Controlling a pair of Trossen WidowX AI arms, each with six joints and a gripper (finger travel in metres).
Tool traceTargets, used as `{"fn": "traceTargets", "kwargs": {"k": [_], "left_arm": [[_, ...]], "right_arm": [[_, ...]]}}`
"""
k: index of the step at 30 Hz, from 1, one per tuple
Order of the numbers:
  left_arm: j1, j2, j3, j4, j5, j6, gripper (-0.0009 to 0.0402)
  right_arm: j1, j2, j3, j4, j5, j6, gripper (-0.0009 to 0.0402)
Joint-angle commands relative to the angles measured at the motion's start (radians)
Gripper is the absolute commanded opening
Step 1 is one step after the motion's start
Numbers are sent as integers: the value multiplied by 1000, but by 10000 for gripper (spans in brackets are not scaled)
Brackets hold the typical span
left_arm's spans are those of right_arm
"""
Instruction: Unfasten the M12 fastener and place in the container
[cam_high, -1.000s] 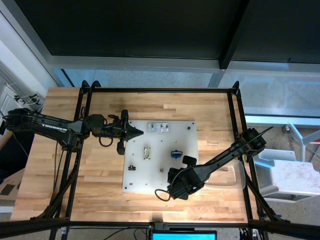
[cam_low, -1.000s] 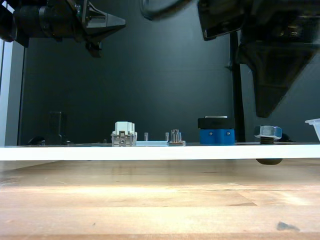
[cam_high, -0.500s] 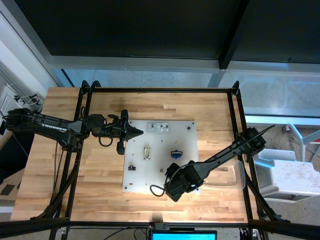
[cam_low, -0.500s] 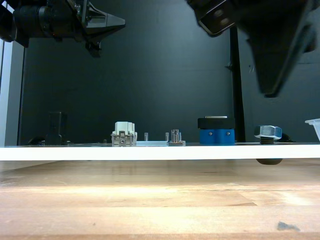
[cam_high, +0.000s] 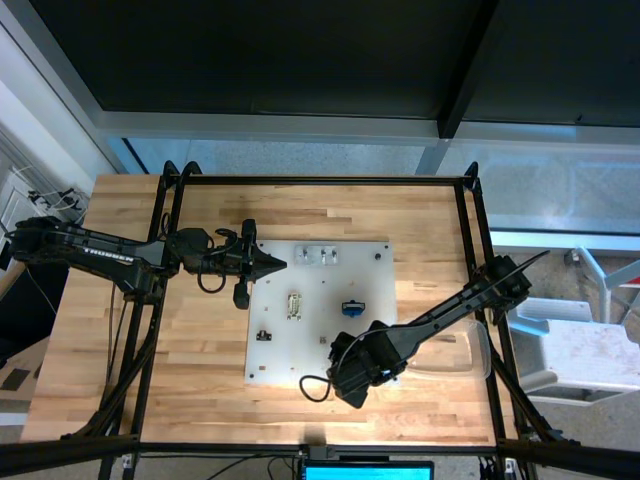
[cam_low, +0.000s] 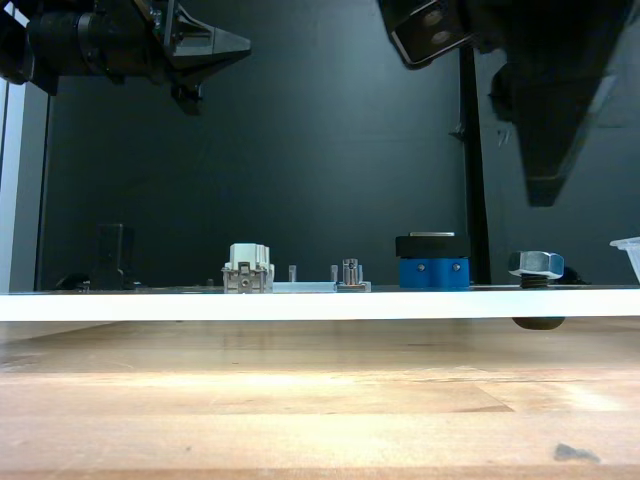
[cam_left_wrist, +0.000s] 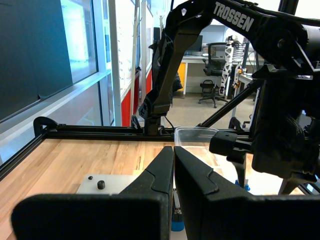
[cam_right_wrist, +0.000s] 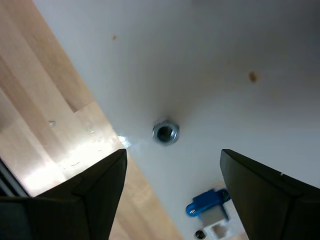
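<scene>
Far left, high above the worktop (cam_high: 200, 350): left claw (cam_high: 278, 265), level, pointing right over the far left edge of the white board (cam_high: 300, 350), fingers (cam_left_wrist: 160, 175) pressed together along their whole length.

Mid-board, in a row as seen from the low view: grey connector (cam_low: 247, 268), then short silver post (cam_low: 350, 272), then blue block (cam_low: 432, 272) with a black cap.

Further right, near the board's near right edge: nut (cam_low: 536, 264), silver, on its stud (cam_low: 536, 282), seated at the top of the black ribs with a little rib showing beneath. Seen from the right wrist as a small ring flat against the white board, dark in the middle.

Straight above the nut, pointing down, well clear of it: right claw (cam_low: 541, 192). Spread wide, with the nut in the gap and touching neither finger.

Far right: tray (cam_high: 486, 352), clear, resting on the worktop just beside the board's right edge, partly under the right arm. Nut apart from it, not inside.
</scene>
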Motion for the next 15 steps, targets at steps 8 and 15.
{"fn": "traceTargets", "kwargs": {"k": [8, 15], "left_arm": [[0, 0, 0, 0, 0, 0, 0], [0, 0, 0, 1, 0, 0, 0]], "right_arm": [[-6, 49, -3, 35, -15, -25, 264], [-12, 68, -16, 61, -24, -35, 258]]}}
